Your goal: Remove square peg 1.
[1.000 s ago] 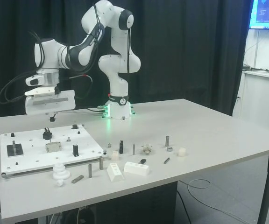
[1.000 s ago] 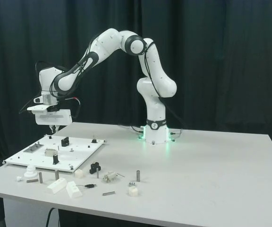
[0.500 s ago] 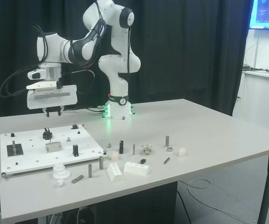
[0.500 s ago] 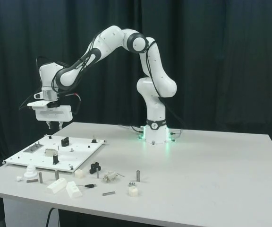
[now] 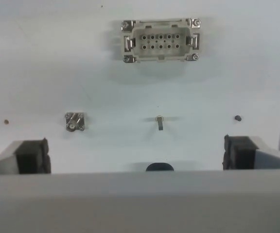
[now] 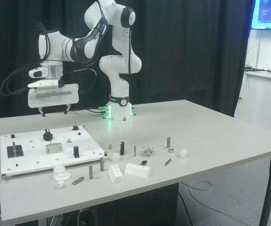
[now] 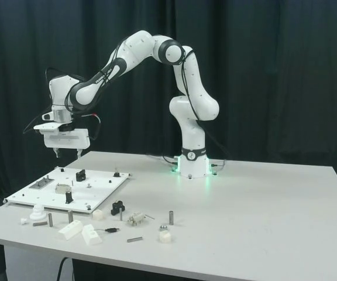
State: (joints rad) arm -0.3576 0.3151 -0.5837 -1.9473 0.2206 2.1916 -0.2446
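**Arm and jaws.** The white arm point(image 6: 102, 28) reaches from its base, which is ringed by a green light point(image 6: 108, 112), to hang above the far edge of the board point(image 6: 32, 162). The jaws are spread wide and hold nothing. In the wrist view the two black, ribbed pads point(image 5: 33, 156) stand at opposite sides, well apart.

**Board.** This is a flat, white, square plate, smooth and drilled with small holes. In the first room view it lies on the matt grey table point(image 6: 211, 132) at about 8 o'clock from the base.

**Peg.** The peg point(image 5: 159, 122) is a slim, short, grey metal pin standing upright in the board, seen almost end-on from the wrist. Whether its section is square cannot be told. It stands midway between the pads and far below them. It sits between the connector point(image 5: 160, 41) and a black rounded part point(image 5: 159, 166) that is half hidden by the wrist housing.

**Connector.** This is a grey rectangular shell with two rows of round pin holes and screws at its four corners.

**Socket.** A small square-flanged metal socket point(image 5: 75, 121) sits beside the peg, apart from it.

**Other fittings on the board.**
- A black upright block point(image 6: 75, 151) stands near the front edge.
- A grey post on a flat base point(image 6: 14, 149) stands at 9 o'clock from the connector in the first room view.

**Loose parts on the table.** In the first room view these lie at 3 to 5 o'clock from the board.
- A white stepped knob point(image 6: 60, 175).
- Two white wedge blocks point(image 6: 128, 171).
- A white cube point(image 6: 183, 153).
- Several short grey and black pins.
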